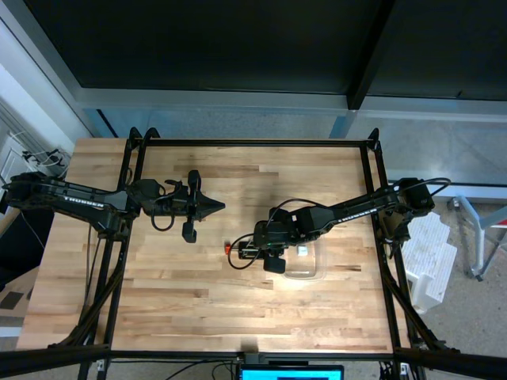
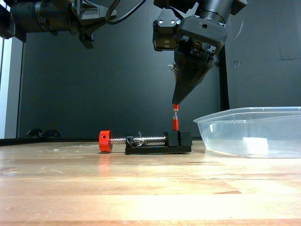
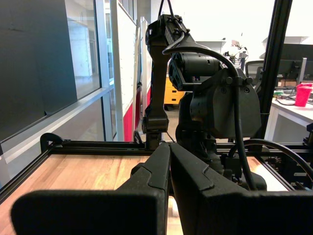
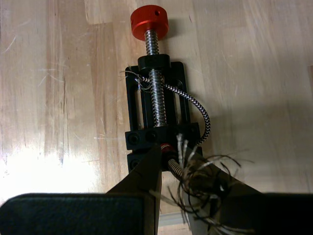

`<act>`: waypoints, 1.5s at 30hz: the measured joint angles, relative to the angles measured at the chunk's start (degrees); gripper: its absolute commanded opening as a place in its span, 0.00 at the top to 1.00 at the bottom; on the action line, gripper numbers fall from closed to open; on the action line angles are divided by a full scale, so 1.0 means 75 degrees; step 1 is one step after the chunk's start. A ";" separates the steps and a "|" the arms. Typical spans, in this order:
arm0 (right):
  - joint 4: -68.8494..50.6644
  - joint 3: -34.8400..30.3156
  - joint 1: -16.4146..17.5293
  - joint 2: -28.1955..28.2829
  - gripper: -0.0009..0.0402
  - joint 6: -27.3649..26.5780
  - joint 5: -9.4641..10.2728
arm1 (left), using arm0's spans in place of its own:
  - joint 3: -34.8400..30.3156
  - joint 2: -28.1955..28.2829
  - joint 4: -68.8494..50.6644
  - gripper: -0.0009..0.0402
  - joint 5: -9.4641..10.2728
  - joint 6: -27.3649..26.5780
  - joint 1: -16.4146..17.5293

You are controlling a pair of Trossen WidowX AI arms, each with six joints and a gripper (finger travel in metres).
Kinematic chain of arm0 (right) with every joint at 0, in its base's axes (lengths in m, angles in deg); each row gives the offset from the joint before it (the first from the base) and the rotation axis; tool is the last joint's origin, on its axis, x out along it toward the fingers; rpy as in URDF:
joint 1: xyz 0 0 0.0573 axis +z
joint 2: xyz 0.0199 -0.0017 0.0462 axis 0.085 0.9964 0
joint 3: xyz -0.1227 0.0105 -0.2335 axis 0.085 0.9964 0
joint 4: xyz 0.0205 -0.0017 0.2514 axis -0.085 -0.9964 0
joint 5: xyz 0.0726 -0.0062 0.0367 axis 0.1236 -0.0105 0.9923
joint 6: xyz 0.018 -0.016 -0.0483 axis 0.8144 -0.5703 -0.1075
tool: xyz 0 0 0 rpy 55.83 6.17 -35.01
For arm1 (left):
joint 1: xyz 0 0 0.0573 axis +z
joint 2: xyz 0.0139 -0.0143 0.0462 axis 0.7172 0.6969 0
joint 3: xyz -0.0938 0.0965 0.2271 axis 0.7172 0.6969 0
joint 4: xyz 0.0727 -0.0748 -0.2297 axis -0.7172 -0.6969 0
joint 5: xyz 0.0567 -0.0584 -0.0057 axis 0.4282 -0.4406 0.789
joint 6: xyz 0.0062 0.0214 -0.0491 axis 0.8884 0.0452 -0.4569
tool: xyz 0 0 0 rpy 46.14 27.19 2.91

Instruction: Pick the RCA connector and install on taskboard

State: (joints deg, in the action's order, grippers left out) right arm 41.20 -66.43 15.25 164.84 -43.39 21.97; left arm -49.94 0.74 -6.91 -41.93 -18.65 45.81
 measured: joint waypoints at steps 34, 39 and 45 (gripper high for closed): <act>0.0431 0.0309 -0.0003 -0.0003 0.98 -0.0003 -0.0003 | 0.0000 0.0000 0.0000 0.98 0.0000 0.0000 0.0000; 0.0557 0.0312 -0.0003 0.0122 0.97 -0.0003 -0.0023 | 0.0003 0.0000 0.0000 0.98 0.0000 0.0000 0.0000; 0.0606 0.0306 -0.0003 0.0233 0.97 -0.0026 -0.0026 | 0.0003 -0.0006 0.0000 0.98 0.0000 0.0000 0.0000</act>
